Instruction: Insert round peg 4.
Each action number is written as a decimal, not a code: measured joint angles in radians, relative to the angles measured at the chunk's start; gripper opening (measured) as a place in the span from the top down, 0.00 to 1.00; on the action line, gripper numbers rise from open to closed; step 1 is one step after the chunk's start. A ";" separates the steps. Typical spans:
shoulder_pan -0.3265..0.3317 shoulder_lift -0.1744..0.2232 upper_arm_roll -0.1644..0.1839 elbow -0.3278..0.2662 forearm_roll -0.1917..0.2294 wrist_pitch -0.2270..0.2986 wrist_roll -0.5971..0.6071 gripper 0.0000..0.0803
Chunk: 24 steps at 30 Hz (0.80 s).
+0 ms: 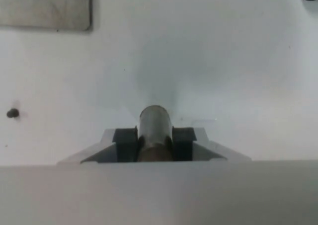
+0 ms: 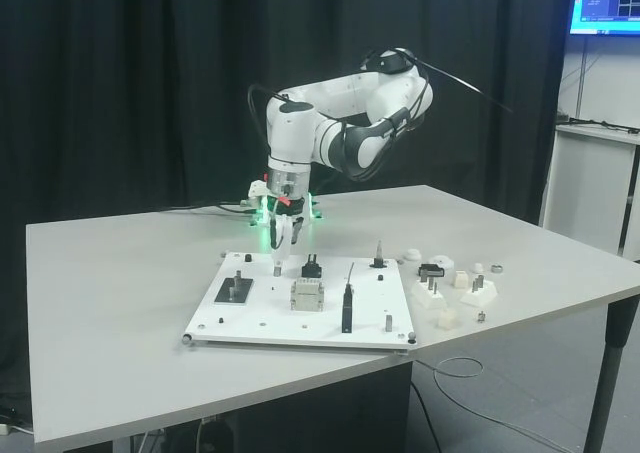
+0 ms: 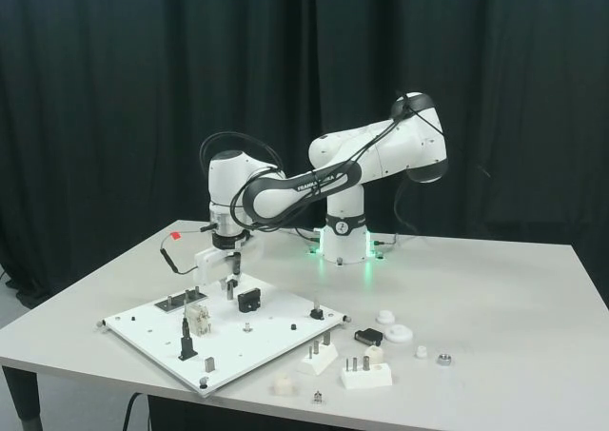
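Note:
A grey round peg (image 1: 154,130) stands upright between my two black fingertips, and my gripper (image 1: 154,143) is shut on it. In the first room view my gripper (image 2: 277,245) hangs over the far left part of the white board (image 2: 300,318), with the peg's lower end close above the board. The second room view shows my gripper (image 3: 229,277) low over the board (image 3: 228,341), near a grey plate (image 3: 174,303). Below the peg in the wrist view lies bare white board; the hole is not visible.
On the board stand a grey block (image 2: 307,295), a black upright part (image 2: 347,308), a black clip (image 2: 311,267) and several small pegs. Loose white holders (image 2: 431,294) and small rings lie on the table to the board's right. A grey plate (image 1: 45,7) and a small black hole (image 1: 13,113) show in the wrist view.

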 joint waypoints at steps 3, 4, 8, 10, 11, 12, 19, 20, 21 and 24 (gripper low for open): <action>0.001 0.000 0.000 -0.002 0.003 0.003 0.000 0.82; 0.001 0.000 0.000 -0.003 0.003 0.006 0.001 0.82; 0.005 0.000 0.001 -0.010 0.004 0.023 0.005 0.82; 0.006 0.000 0.001 -0.013 0.004 0.031 0.006 0.82; 0.006 0.000 0.001 -0.015 0.004 0.034 0.006 0.82; 0.007 0.000 0.001 -0.016 0.004 0.037 0.006 0.82; 0.011 0.000 -0.004 -0.017 0.004 0.051 0.004 0.51; 0.013 0.000 -0.005 -0.017 0.004 0.052 0.003 0.51; 0.015 0.000 -0.007 -0.017 0.004 0.053 0.003 0.51; 0.021 -0.001 -0.014 -0.017 0.004 0.054 0.003 0.04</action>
